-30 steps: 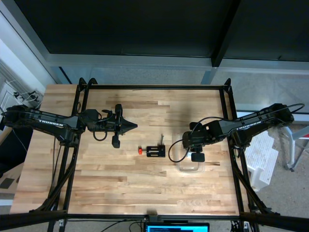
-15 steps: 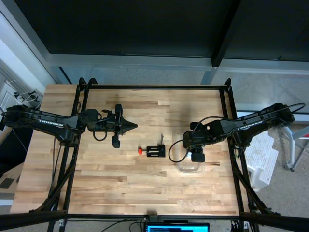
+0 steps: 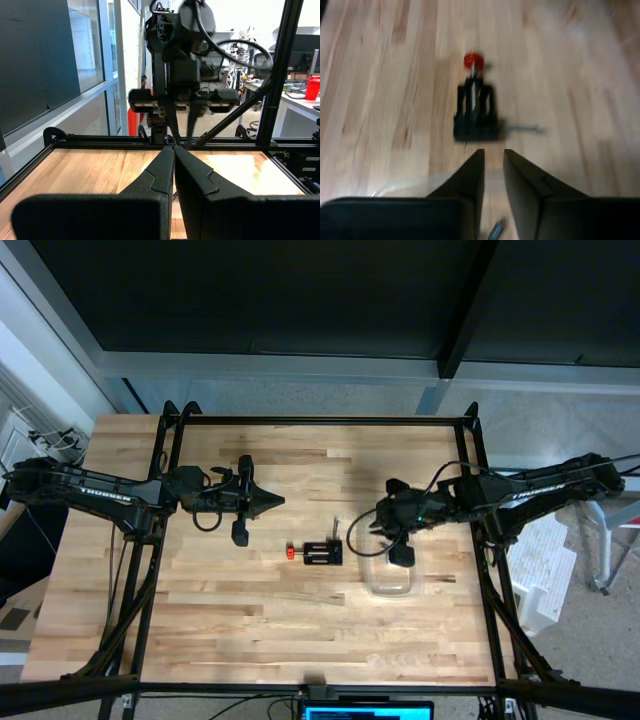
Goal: Remove the USB-C connector from taskboard and place in the container
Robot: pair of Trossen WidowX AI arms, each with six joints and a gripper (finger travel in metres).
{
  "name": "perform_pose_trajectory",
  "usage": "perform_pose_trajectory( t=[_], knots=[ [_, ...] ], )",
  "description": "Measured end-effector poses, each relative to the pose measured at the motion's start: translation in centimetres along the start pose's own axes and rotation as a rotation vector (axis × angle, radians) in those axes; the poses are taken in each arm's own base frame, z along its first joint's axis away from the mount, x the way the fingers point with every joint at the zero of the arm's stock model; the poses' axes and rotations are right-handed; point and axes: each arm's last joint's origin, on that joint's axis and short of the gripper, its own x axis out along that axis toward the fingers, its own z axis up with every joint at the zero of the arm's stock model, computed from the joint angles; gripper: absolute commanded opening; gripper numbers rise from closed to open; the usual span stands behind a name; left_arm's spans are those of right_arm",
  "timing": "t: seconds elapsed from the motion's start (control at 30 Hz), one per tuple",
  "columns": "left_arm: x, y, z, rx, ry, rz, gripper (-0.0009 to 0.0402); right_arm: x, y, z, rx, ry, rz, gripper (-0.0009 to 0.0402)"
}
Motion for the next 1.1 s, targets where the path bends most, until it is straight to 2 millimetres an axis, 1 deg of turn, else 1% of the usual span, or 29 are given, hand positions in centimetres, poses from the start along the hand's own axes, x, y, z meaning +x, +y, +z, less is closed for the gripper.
perform_pose_trajectory(
  t=[0.03, 0.1, 0.17, 0.23, 0.47, 0.67, 0.8, 1.1],
  knots=[
    [0.0, 0.0, 0.0, 0.000, 0.000, 0.000, 0.0000, -0.1, -0.3, 0.2, -0.005, -0.020, 0.010, -0.0004],
    [0.0, 0.0, 0.0, 0.000, 0.000, 0.000, 0.0000, -0.1, -0.8, 0.6, -0.010, -0.066, 0.039, 0.0005],
    [0.0, 0.0, 0.0, 0.000, 0.000, 0.000, 0.0000, -0.1, -1.1, 1.0, -0.015, -0.109, 0.054, 0.0005],
    [0.0, 0.0, 0.0, 0.000, 0.000, 0.000, 0.0000, -0.2, -1.4, 1.5, -0.021, -0.160, 0.050, -0.0001],
    [0.0, 0.0, 0.0, 0.000, 0.001, 0.000, 0.0000, -0.5, -2.5, 3.2, -0.048, -0.326, 0.016, 0.0000],
    [0.0, 0.0, 0.0, 0.000, 0.000, 0.000, 0.0000, -0.8, -2.8, 4.2, -0.070, -0.464, 0.012, 0.0000],
    [0.0, 0.0, 0.0, 0.000, 0.000, 0.000, 0.0000, -0.4, -3.1, 4.1, -0.069, -0.535, 0.020, 0.0000],
    [0.0, 0.0, 0.0, 0.000, 0.000, 0.000, 0.0000, 0.4, -3.5, 2.6, -0.041, -0.683, 0.029, 0.0000]
  ],
)
